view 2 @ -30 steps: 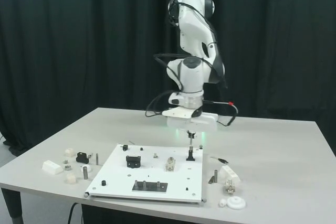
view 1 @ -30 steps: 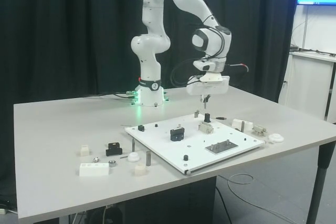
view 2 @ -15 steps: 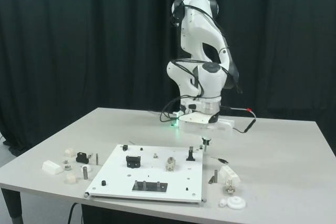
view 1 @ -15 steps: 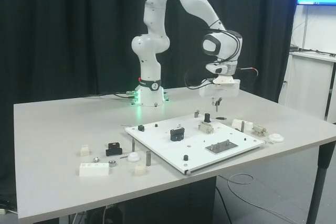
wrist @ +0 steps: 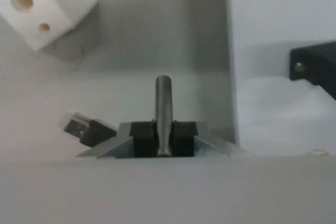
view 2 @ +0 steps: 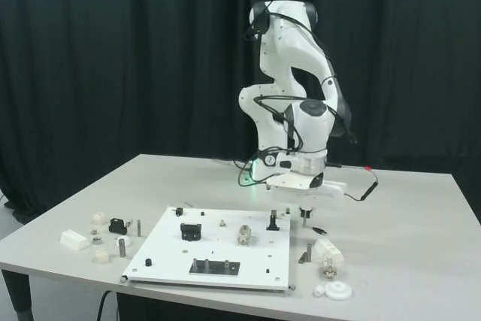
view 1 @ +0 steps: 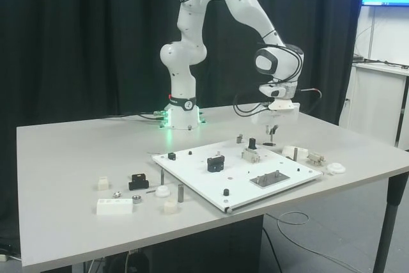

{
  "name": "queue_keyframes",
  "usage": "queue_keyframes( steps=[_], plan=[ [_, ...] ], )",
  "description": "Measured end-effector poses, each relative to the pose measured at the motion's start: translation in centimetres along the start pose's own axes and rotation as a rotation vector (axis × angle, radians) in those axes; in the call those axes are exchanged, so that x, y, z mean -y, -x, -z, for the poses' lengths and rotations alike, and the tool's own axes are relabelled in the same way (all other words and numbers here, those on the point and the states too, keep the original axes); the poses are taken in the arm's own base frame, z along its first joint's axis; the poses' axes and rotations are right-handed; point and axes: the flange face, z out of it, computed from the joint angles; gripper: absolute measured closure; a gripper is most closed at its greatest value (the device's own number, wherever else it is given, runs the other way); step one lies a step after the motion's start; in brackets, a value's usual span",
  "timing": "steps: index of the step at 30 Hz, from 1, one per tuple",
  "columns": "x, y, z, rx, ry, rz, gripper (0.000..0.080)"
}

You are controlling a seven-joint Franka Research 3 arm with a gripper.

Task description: Place round peg 2.

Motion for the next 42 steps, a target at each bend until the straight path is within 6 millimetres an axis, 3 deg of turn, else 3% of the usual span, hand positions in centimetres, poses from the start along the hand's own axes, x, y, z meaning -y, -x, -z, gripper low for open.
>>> queue_keyframes(
  steps=[20,42],
  plan=[
    [1.0,0.8,-3.2,0.042,0.046,-0.004,0.0730],
    [1.6,1.0,-3.2,0.059,0.060,-0.007,0.0730]
  ],
)
